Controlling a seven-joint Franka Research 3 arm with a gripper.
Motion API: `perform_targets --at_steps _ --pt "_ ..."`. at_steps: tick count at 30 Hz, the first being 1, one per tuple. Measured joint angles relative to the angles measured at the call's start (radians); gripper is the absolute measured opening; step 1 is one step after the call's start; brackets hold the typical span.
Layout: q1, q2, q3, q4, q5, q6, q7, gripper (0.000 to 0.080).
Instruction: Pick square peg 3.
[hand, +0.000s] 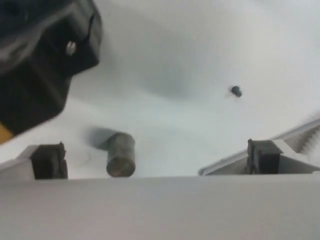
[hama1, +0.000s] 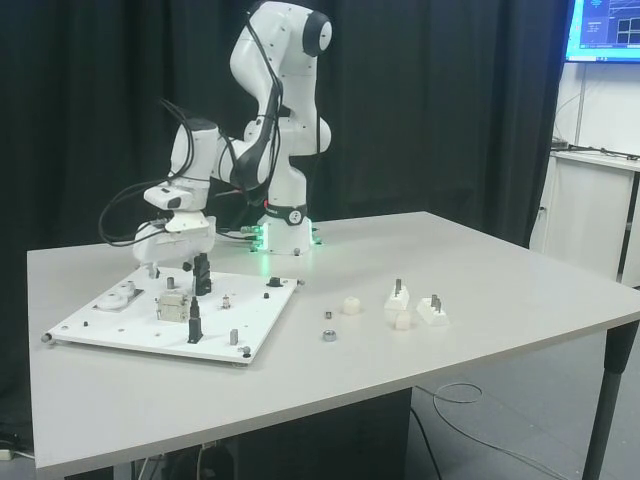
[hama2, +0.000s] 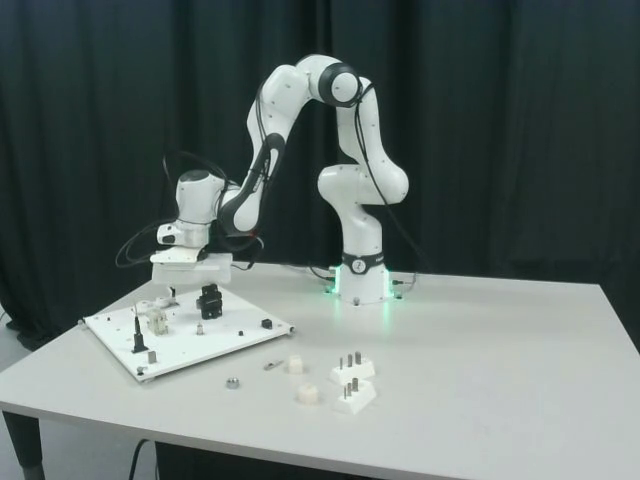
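Nearest the wrist cam: gripper (hand: 156, 160), jaws spread, empty, fingertips (hand: 49, 161) either side of a grey peg (hand: 121, 154). Peg stands upright on the white board (hama1: 250, 325), approx. between jaws, offset toward one. Bench (hama1: 480, 280) carries the board.

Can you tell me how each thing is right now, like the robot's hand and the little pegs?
hand: open, holding nothing, over the white board.
grey peg: upright on the board, untouched.
black block: standing on the board.
white peg holders: on the table, pegs standing in them.
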Motion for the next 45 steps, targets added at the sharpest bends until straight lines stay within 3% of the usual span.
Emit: perform_targets --at_steps 7,21,39,45 --pt "0.011 0.0 -0.003 0.024 -0.008 0.0 0.003 0.08" --pt "0.011 -0.007 -0.042 0.072 -0.092 0.0 0.003 0.08" --pt "0.011 -0.011 -0.067 0.088 -0.116 -0.005 0.003 0.08" --pt "0.013 -0.026 -0.068 0.11 -0.117 -0.04 0.007 0.08"
